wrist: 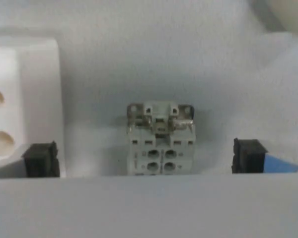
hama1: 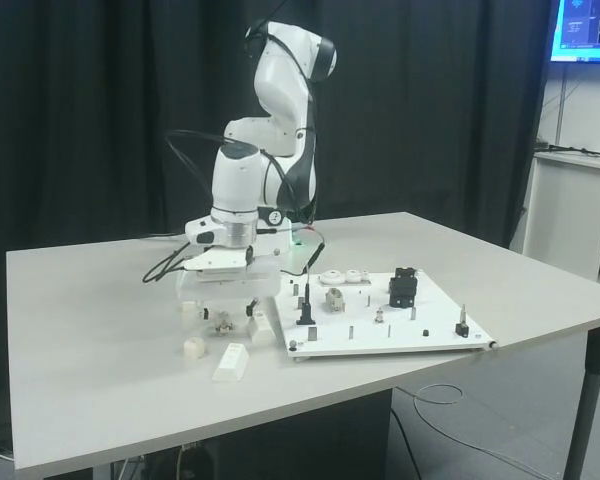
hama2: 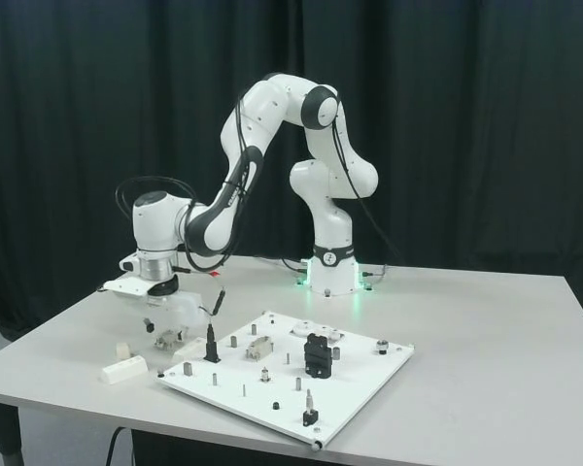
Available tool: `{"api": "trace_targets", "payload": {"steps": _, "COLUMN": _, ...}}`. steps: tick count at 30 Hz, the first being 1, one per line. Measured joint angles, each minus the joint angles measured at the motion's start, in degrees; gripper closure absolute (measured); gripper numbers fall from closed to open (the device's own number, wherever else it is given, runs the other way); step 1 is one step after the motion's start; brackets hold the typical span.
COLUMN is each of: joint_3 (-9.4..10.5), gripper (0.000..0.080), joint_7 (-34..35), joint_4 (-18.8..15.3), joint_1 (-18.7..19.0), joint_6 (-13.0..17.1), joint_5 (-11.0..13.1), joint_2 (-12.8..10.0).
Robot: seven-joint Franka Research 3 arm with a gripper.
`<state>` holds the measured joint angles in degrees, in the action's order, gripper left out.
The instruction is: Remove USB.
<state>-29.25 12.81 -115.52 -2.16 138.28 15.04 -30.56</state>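
Note:
A small white-grey connector with metal clips on top and round holes on its face lies on the grey table. In the wrist view it sits between my two black fingertips, with a gap on each side. My gripper is open and low over the table, touching nothing. The room views show the gripper just beside the white board's near corner, with the connector under it.
A white block with round holes stands close beside one finger. Loose white pieces lie on the table nearby. The white board carries several small upright parts, among them a black fixture.

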Motion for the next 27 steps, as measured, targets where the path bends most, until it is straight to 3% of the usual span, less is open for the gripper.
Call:
{"api": "trace_targets", "payload": {"steps": 1, "joint_3": -0.08, "gripper": 0.0079, "joint_7": 0.0, "joint_4": 0.55, "joint_1": 0.0, "joint_6": -0.79, "joint_5": 0.0, "joint_2": 0.0}}
{"api": "trace_targets", "payload": {"steps": 2, "joint_3": -0.18, "gripper": 0.0016, "joint_7": 0.0, "joint_4": 1.09, "joint_1": 0.0, "joint_6": -1.55, "joint_5": -0.01, "joint_2": 0.0}}
{"api": "trace_targets", "payload": {"steps": 10, "joint_3": -1.01, "gripper": 0.0005, "joint_7": 0.0, "joint_4": 4.44, "joint_1": 0.0, "joint_6": -6.11, "joint_5": -0.2, "joint_2": 0.0}}
{"api": "trace_targets", "payload": {"steps": 27, "joint_3": -1.46, "gripper": 0.0003, "joint_7": 0.0, "joint_4": 5.52, "joint_1": 0.0, "joint_6": -7.53, "joint_5": -0.35, "joint_2": 0.0}}
